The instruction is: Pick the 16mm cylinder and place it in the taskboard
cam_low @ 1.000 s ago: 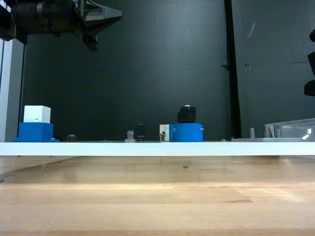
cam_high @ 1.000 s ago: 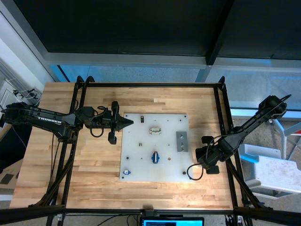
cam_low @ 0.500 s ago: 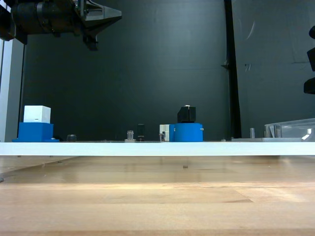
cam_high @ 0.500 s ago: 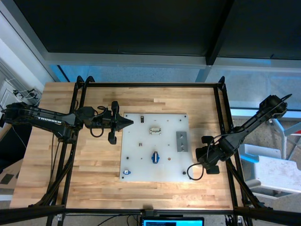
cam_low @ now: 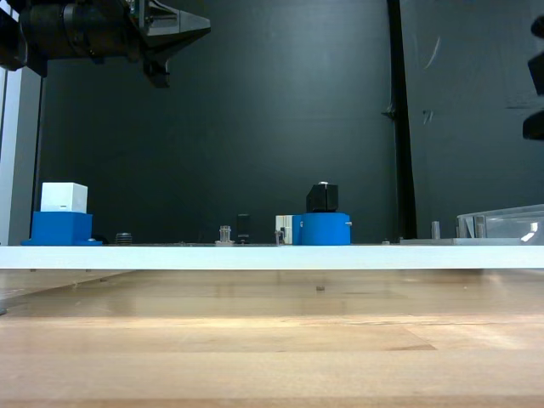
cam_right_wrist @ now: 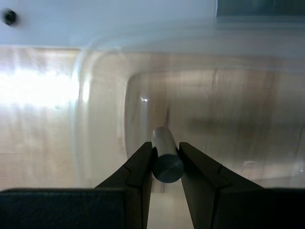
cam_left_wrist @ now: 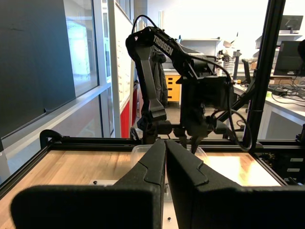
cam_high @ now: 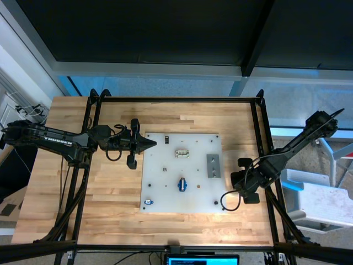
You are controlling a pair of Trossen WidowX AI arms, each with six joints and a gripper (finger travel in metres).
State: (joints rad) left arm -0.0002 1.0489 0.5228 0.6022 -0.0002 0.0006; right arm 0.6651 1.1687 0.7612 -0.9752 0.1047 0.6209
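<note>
Beside the taskboard's [cam_high: 165,190] right edge, the right gripper [cam_high: 243,190] pointed down at the wooden table [cam_high: 110,187]. Its wrist view showed the 2 fingers [cam_right_wrist: 143,167] clamped on the 16mm cylinder [cam_right_wrist: 167,163], a short grey metal rod gripped by its sides with 1 round end facing the camera. Under it lay the clear plastic tray [cam_right_wrist: 78,95], with the wood showing through its floor; I could not tell whether the cylinder touched that floor. A strip of the white taskboard [cam_right_wrist: 119,19] ran just beyond the tray's rim.

On the board, the grey metal block [cam_high: 213,165] sat near the right edge, the blue fitting [cam_high: 181,184] near the middle and the beige connector [cam_high: 181,152] farther back.

At the board's left edge, the left gripper [cam_high: 149,143] hung high above the surface, level and pointing inward. Its fingers [cam_left_wrist: 147,167] were pressed together, tip to tip, with nothing between them.
</note>
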